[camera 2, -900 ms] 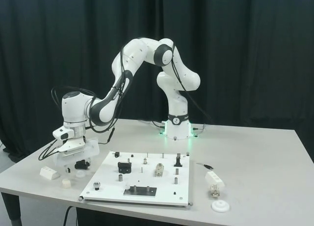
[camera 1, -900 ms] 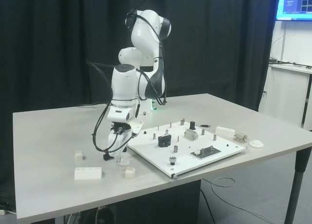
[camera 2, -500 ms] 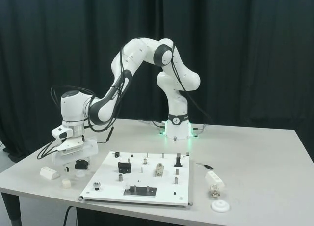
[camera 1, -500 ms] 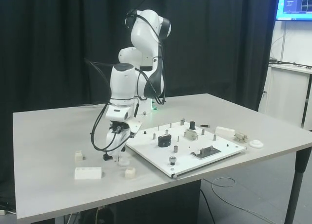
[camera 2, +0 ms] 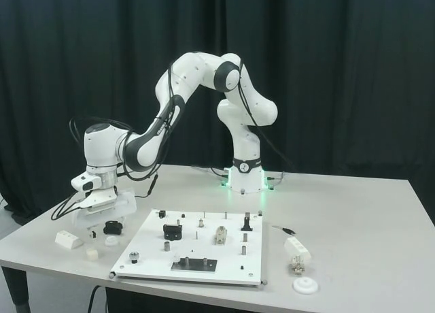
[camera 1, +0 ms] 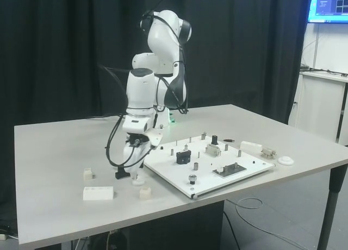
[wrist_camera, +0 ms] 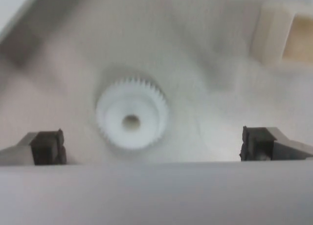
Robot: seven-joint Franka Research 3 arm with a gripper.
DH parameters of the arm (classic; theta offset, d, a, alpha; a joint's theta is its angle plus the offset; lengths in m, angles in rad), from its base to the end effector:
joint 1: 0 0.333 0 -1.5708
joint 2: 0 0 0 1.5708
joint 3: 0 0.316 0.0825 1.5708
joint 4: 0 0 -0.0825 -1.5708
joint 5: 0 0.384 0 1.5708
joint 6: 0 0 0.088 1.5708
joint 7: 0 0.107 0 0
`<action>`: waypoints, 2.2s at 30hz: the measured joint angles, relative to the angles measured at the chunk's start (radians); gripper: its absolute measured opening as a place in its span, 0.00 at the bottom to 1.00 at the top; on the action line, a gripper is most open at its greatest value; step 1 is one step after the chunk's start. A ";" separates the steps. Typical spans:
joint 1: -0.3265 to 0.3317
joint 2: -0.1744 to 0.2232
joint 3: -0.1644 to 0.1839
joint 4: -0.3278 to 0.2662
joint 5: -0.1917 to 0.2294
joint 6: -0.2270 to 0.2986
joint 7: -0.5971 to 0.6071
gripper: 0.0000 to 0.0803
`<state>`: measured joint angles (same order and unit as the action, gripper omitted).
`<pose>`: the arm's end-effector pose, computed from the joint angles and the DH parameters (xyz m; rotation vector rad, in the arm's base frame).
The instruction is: Remove small gear.
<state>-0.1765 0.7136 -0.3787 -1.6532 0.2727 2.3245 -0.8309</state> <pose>0.6007 -0.3308 0.2181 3.0833 0.2718 -0.0219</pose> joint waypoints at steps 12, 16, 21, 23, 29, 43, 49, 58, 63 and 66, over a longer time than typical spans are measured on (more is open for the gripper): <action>0.049 -0.002 0.006 0.052 0.055 -0.039 0.001 1.00; 0.071 -0.003 0.006 0.080 0.079 -0.076 0.009 1.00; 0.103 -0.004 0.006 0.116 0.102 -0.124 0.038 1.00; 0.117 -0.005 0.006 0.127 0.109 -0.140 0.055 1.00; 0.162 -0.006 0.006 0.148 0.112 -0.180 0.127 1.00; 0.279 -0.008 0.003 0.148 0.110 -0.194 0.303 1.00; 0.322 -0.008 -0.002 0.140 0.106 -0.176 0.390 1.00; 0.376 -0.008 -0.016 0.105 0.091 -0.118 0.467 1.00; 0.391 -0.008 -0.016 0.091 0.063 -0.109 0.481 1.00; 0.396 -0.008 -0.016 0.084 0.050 -0.109 0.482 1.00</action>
<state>0.2198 0.7054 -0.3944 -1.5688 0.3225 2.2152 -0.3490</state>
